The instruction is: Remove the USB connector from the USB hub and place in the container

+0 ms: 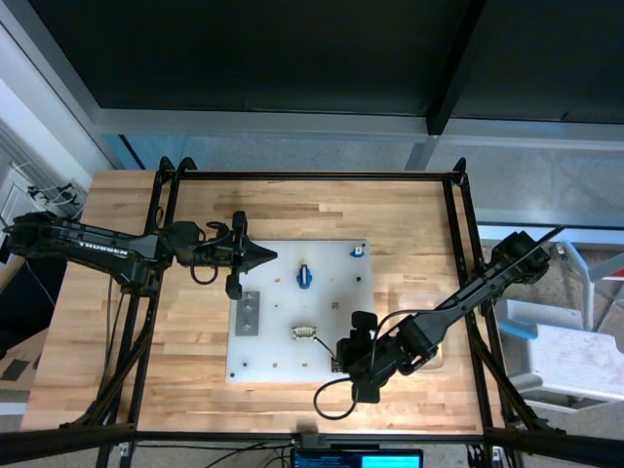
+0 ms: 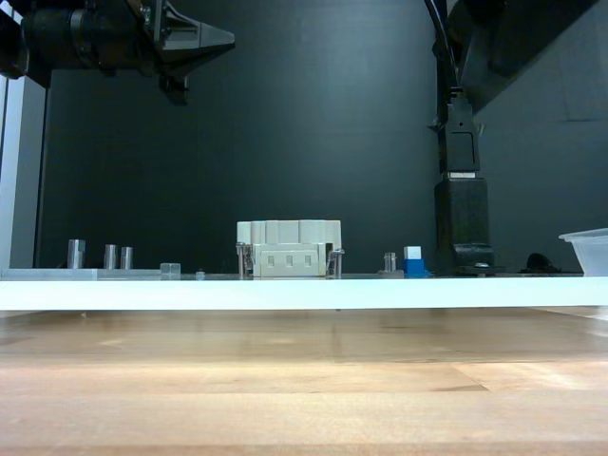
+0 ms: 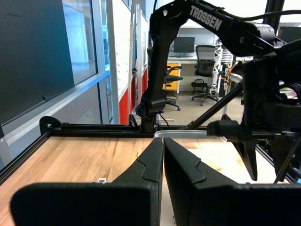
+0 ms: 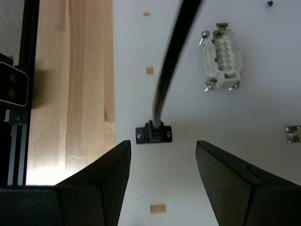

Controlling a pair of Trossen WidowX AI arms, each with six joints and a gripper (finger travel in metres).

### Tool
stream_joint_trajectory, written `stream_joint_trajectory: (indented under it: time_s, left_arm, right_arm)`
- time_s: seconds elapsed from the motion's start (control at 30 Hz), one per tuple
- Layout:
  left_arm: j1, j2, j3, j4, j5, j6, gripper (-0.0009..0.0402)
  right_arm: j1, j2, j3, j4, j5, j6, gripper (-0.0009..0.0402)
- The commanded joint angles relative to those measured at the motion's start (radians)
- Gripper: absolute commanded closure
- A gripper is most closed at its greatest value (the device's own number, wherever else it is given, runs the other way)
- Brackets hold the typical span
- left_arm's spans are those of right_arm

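The USB connector (image 4: 154,126) is a thin black cable ending in a small dark plug. The plug sits in the small black USB hub (image 4: 164,135), which is screwed to the white board (image 4: 263,155). My right gripper (image 4: 162,162) hangs open just short of the plug, one finger on each side and touching nothing. From above, the right gripper (image 1: 343,359) is at the board's near right part, and the cable (image 1: 322,402) loops off the board's edge. The clear container (image 1: 421,297) lies right of the board, partly behind the right arm. My left gripper (image 1: 261,255) is shut and empty, high over the board's far left edge.
On the white board (image 1: 283,361) stand a beige multi-pin connector (image 1: 303,333), a blue upright knob (image 1: 304,276), a small blue-and-white piece (image 1: 358,250) and a grey block with pegs (image 1: 251,314). A black frame rail (image 1: 468,263) runs between board and table edge.
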Motion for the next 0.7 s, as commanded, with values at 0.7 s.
stream_joint_trajectory:
  time_s: [0.7]
  left_arm:
    - [0.0,0.0,0.0,0.0,0.0,0.0,0.0392]
  right_arm:
    - [-0.014,0.058,0.0,0.071,0.025,0.005,0.0305]
